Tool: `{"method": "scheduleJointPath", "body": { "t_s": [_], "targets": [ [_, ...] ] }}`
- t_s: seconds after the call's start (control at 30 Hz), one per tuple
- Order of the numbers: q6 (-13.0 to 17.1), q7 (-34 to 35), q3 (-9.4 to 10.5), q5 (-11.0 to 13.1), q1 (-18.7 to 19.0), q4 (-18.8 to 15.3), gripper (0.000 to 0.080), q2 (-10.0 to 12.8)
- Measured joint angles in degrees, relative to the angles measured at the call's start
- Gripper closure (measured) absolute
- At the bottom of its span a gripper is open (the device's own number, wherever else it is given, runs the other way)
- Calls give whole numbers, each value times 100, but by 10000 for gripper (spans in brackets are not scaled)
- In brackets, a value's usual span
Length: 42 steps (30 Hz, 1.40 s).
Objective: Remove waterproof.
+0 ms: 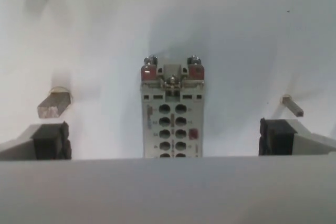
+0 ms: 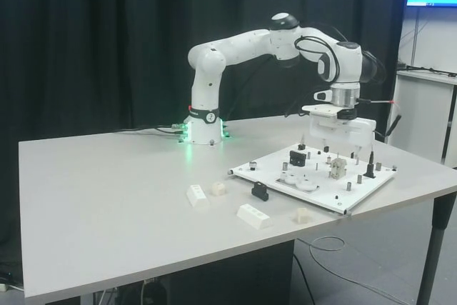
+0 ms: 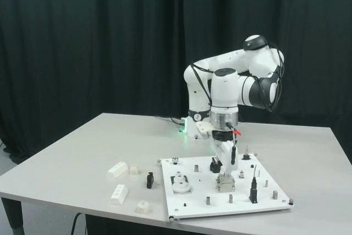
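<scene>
The waterproof connector [image 1: 171, 111] is a grey block with two rows of round holes and two screws at one end. It stands on the white board [image 2: 285, 185]. My gripper [image 1: 164, 139] hovers right above it, open, with the black fingertips [image 1: 51, 140] wide apart on either side and not touching it. From the first room view the gripper [image 2: 335, 146] hangs just over the connector [image 2: 335, 170]. The second room view shows the same connector [image 3: 224, 182] under the gripper [image 3: 227, 164].
The board carries short metal pegs [image 1: 54, 103], a black upright plug [image 3: 253, 192], a white round part [image 3: 180, 185] and a black part [image 2: 296, 158]. Beside the board, several white blocks [image 2: 197, 195] and a small black piece [image 2: 259, 191] lie on the grey table [image 2: 107, 191].
</scene>
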Motion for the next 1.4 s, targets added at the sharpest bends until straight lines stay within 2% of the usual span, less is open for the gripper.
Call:
{"method": "scheduleJointPath", "body": {
  "t_s": [0.6, 1.4],
  "targets": [
    [273, 1, 264, 0, -34, 3, 3, 0],
    [380, 5, 405, 4, -66, 28, 3, 0]
  ]
}}
